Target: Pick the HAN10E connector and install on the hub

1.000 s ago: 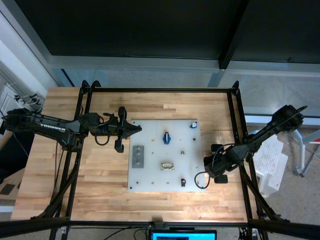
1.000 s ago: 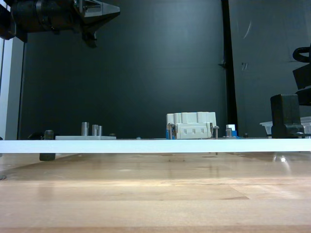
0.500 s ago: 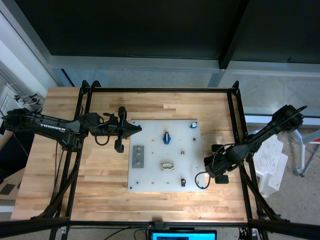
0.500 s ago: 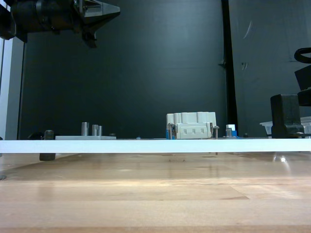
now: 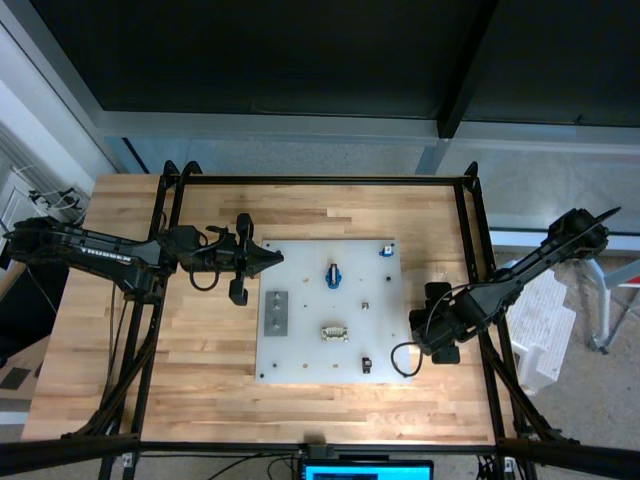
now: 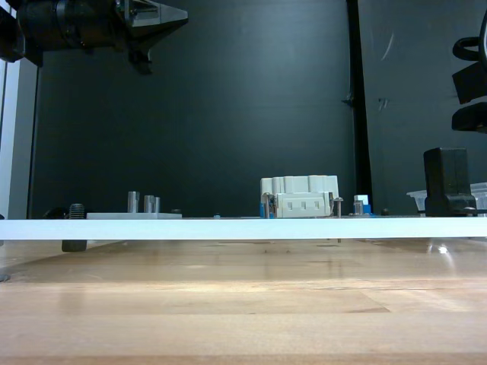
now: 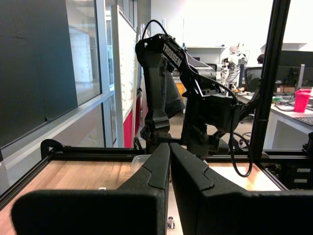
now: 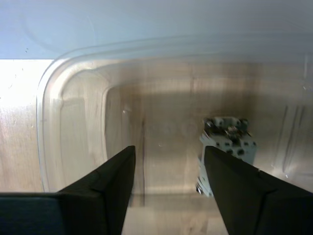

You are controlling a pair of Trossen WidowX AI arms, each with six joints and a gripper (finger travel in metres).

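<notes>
Nearest us on the white board (image 5: 300,365) we see a small black piece (image 5: 367,365). Just beyond it the hub (image 5: 335,333) sits fixed to the board, with the grey metal block (image 5: 276,313) to its left and the blue upright piece (image 5: 333,275) farther back. The right gripper (image 8: 168,149) hangs over the wooden table (image 5: 200,380) just off the board's right edge, about level with the hub, looking down into a clear plastic tray (image 8: 44,122). We find its fingers spread apart, gripping nothing. The HAN10E connector (image 8: 227,144) lies on the tray's floor, beyond one fingertip and partly hidden by it, not in the gap between the two. Farther back, the left gripper (image 7: 169,144) is held high by the board's far left corner. Its fingers are pressed together with nothing between them, and it is well apart from hub and connector.
</notes>
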